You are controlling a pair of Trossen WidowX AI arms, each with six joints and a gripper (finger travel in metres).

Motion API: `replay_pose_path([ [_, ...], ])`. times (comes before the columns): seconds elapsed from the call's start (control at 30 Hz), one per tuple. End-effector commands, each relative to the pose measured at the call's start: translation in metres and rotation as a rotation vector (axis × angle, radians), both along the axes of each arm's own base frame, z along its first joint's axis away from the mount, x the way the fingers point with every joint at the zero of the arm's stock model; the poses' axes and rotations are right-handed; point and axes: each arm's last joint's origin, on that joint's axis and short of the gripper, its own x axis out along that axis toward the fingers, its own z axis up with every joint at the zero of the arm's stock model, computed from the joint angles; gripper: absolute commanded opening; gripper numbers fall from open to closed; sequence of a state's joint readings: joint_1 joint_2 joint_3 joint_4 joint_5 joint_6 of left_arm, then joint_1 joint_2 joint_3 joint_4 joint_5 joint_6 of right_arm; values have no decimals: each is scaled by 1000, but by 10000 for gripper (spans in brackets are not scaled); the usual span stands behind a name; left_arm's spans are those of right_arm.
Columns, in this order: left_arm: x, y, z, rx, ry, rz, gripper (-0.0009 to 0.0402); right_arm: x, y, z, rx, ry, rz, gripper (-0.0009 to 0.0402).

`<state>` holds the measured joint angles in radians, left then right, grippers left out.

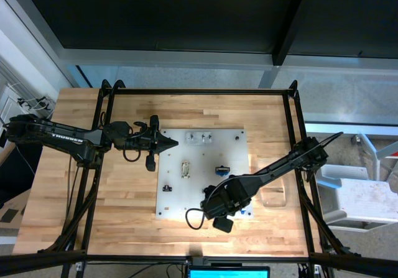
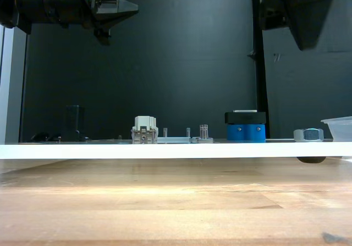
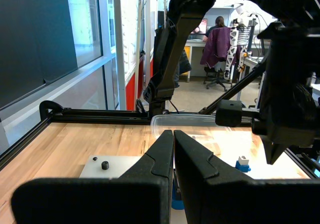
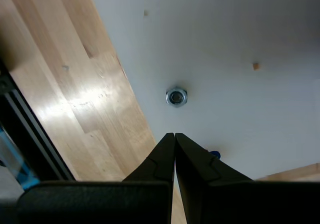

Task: Unfasten the M12 fastener and place in the container

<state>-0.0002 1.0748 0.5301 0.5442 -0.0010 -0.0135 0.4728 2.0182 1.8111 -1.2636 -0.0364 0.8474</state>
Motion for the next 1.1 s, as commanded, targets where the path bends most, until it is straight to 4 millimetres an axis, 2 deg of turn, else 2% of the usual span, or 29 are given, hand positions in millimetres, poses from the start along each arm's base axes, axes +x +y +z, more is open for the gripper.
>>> replay_pose_path([
  [0.03, 0, 0, 0, 0, 0, 0, 0, 3, 1, -8, -16, 13, -9, 10],
  [0.13, 0, 0, 0, 0, 0, 0, 0, 3, 1, -9, -28, 9, 7, 39],
  [0.4, 0, 0, 0, 0, 0, 0, 0, 8, 5, -20, -79, -6, 50, 176],
  [0.53, 0, 0, 0, 0, 0, 0, 0, 7, 7, -22, -81, -11, 79, 218],
  [0.63, 0, 0, 0, 0, 0, 0, 0, 7, 8, -24, -82, -12, 100, 229],
  [1.1, 0, 0, 0, 0, 0, 0, 0, 4, 9, -41, -88, -9, 118, 224],
])
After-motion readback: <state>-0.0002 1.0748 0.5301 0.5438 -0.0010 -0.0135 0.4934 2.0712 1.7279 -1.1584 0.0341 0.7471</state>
